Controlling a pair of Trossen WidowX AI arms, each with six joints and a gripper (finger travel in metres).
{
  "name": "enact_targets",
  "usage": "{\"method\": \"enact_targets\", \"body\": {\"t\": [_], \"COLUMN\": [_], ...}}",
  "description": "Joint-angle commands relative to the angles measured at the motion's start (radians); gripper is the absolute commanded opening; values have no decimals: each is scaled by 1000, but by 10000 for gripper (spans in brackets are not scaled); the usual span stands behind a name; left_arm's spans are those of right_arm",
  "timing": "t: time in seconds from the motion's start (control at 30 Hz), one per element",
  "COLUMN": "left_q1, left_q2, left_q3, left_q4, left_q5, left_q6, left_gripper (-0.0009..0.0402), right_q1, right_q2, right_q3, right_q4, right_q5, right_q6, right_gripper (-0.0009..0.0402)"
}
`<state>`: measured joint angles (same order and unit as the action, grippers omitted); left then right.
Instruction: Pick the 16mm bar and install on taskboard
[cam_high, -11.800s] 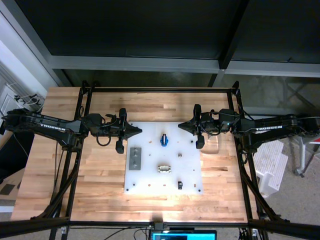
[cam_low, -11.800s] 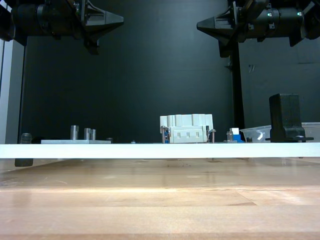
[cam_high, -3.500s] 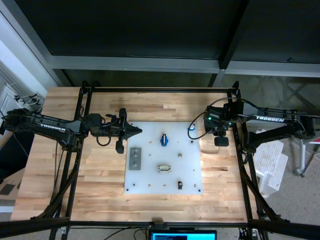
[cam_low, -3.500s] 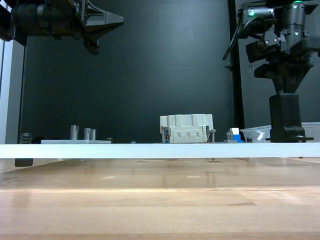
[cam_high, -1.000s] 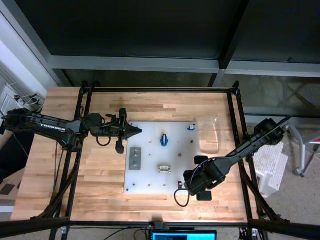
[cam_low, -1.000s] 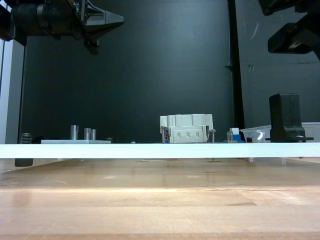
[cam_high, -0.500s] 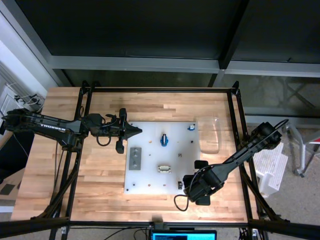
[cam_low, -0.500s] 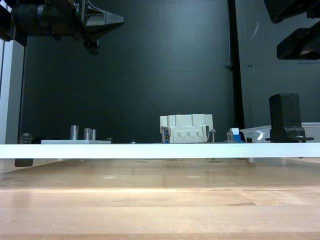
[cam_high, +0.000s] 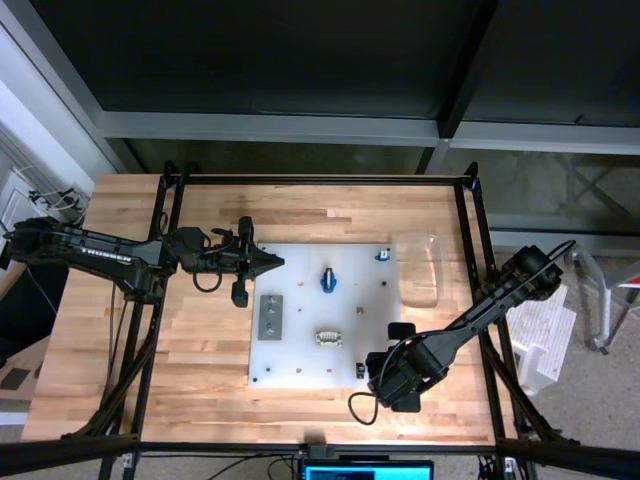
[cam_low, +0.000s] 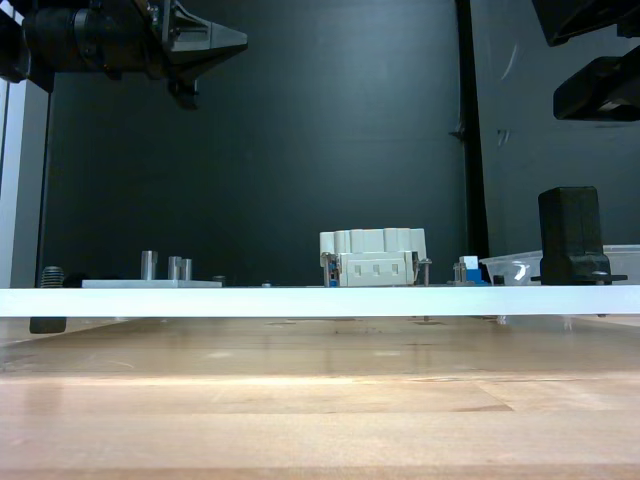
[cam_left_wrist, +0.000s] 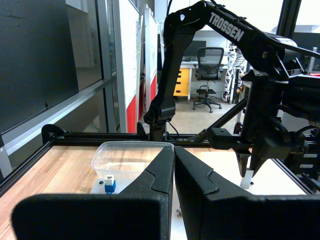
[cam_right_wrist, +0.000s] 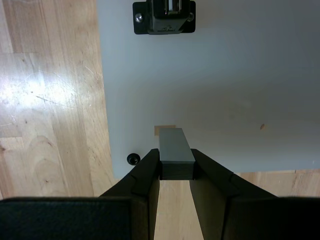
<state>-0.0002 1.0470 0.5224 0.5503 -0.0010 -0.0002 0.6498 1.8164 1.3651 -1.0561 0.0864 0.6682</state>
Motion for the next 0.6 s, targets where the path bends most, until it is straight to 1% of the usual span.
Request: {"method": "enact_targets", "body": {"t": [0.03,0.2,0.27,0.6], "left_q1": [0,0,0,0], "left_q2": [0,0,0,0], "left_q3": [0,0,0,0], "left_q4": [0,0,0,0], "left_q5": [0,0,0,0], "left_q6": [0,0,0,0], "left_gripper": [0,0,0,0], "right_q1": [1,3,3,3], "right_q2": [-1,8,15,18], "right_q3": [-1,-1,-1,-1], "right_q4": [1,8,19,1], "right_q5": [-1,-3,-12,-11], "right_q6": [0,-6,-14,-21], "right_gripper": [12,12,12,12]}}
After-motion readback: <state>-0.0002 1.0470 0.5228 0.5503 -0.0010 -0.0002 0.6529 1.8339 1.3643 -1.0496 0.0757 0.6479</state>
